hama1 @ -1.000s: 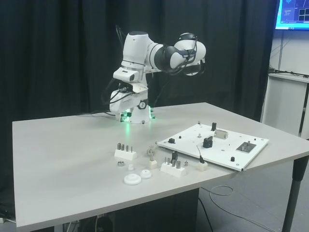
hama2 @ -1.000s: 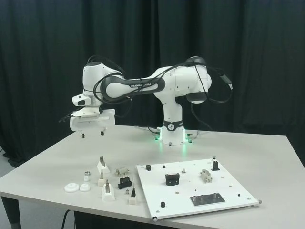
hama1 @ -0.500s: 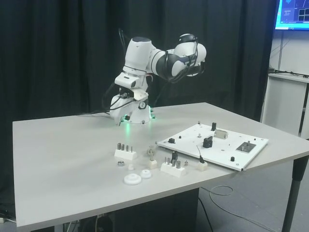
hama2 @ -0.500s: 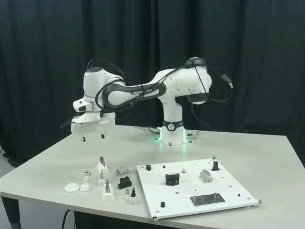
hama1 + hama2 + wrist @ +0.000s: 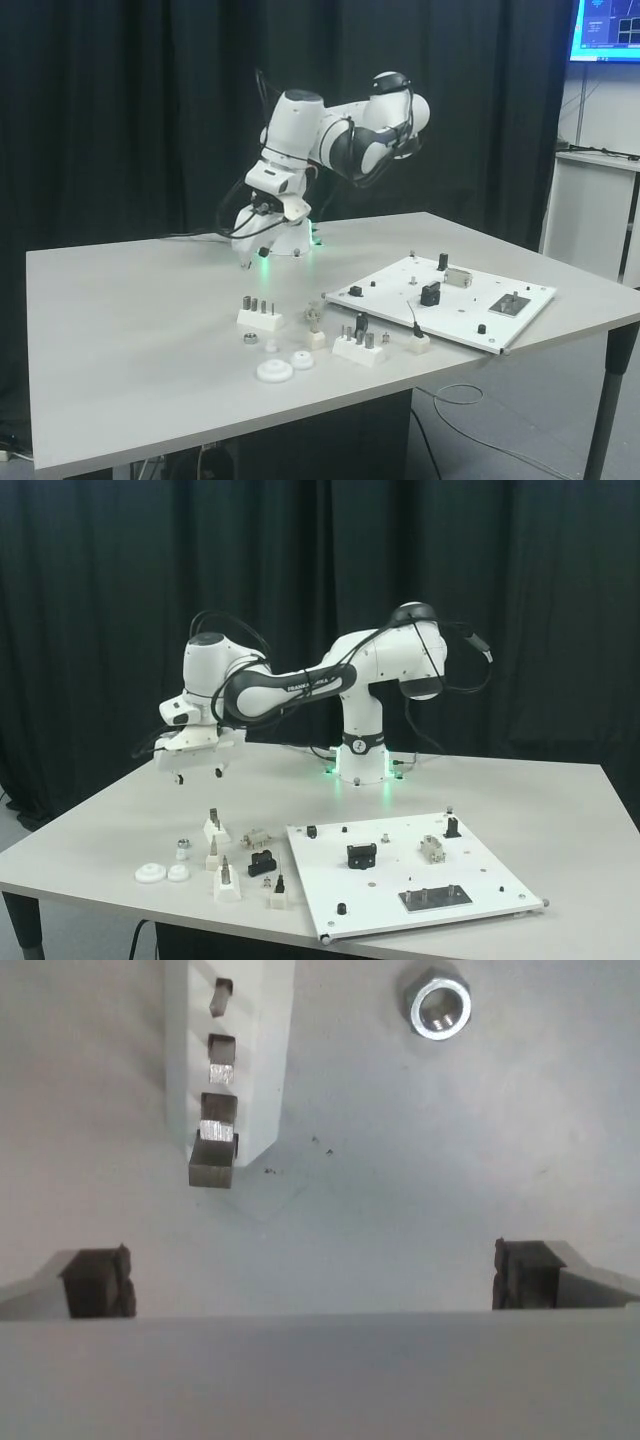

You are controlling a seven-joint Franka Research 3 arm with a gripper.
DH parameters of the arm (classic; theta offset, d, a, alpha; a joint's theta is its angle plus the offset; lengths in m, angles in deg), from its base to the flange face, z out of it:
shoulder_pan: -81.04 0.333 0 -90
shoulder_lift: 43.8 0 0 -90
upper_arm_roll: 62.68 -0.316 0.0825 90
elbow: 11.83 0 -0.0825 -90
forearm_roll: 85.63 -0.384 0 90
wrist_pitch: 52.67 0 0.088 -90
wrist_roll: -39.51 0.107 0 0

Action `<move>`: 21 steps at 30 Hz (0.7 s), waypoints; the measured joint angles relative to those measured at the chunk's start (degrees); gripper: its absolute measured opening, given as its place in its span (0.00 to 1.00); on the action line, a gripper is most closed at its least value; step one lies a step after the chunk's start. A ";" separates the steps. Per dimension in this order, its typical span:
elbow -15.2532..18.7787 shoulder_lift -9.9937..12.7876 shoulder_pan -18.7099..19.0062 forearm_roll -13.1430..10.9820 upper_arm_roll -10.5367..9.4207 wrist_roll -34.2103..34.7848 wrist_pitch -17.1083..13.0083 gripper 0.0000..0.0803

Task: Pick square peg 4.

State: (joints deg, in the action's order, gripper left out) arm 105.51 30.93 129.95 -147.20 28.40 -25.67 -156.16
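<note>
A white holder (image 5: pixel 262 1050) carries a row of several grey square pegs that grow in size. The biggest square peg (image 5: pixel 212 1162) stands at the holder's end, nearest my fingers. My gripper (image 5: pixel 310 1280) hangs open well above the table, and nothing sits between its black fingertips (image 5: pixel 95 1280). In the first room view the gripper (image 5: pixel 253 257) is up and behind the holder (image 5: pixel 259 316). In the second room view the gripper (image 5: pixel 198 776) is above the holder (image 5: pixel 214 829) and slightly to its left.
A steel nut (image 5: pixel 438 1005) lies beside the holder. Two white gears (image 5: pixel 273 372), another peg holder (image 5: pixel 360 350) and small parts stand near the table's front edge. A white board (image 5: pixel 400 290) with fixtures lies to the right.
The arm has swung away from the table's left side toward the peg holder. The hand has dropped a little and tilted. The fingers stay open.
</note>
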 joint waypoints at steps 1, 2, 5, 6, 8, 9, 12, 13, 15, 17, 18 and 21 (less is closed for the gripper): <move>0.31 0.00 0.25 0.03 -0.18 -0.12 -0.47 1.00; 0.67 0.00 0.51 0.04 -0.38 -0.23 -0.98 1.00; 1.82 0.00 1.25 0.06 -1.01 -0.54 -2.50 1.00; 2.16 0.00 1.46 0.06 -1.23 -0.62 -3.01 1.00; 2.96 0.00 1.88 0.06 -1.79 -0.83 -3.99 1.00; 3.33 0.00 2.04 0.06 -2.07 -0.90 -4.42 1.00; 4.39 0.00 2.44 0.06 -2.93 -0.92 -5.59 1.00; 4.70 0.00 2.53 0.06 -3.22 -0.92 -5.86 1.00; 5.25 0.00 2.67 0.06 -3.78 -0.92 -6.37 1.00; 5.73 0.00 2.72 0.04 -4.27 -0.92 -6.81 1.00; 5.92 0.00 2.72 0.01 -4.52 -0.92 -7.01 1.00; 6.41 0.00 2.73 -0.12 -5.20 -0.92 -7.44 1.00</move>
State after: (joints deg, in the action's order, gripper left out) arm 111.92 30.94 132.68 -147.32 23.21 -26.59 -163.60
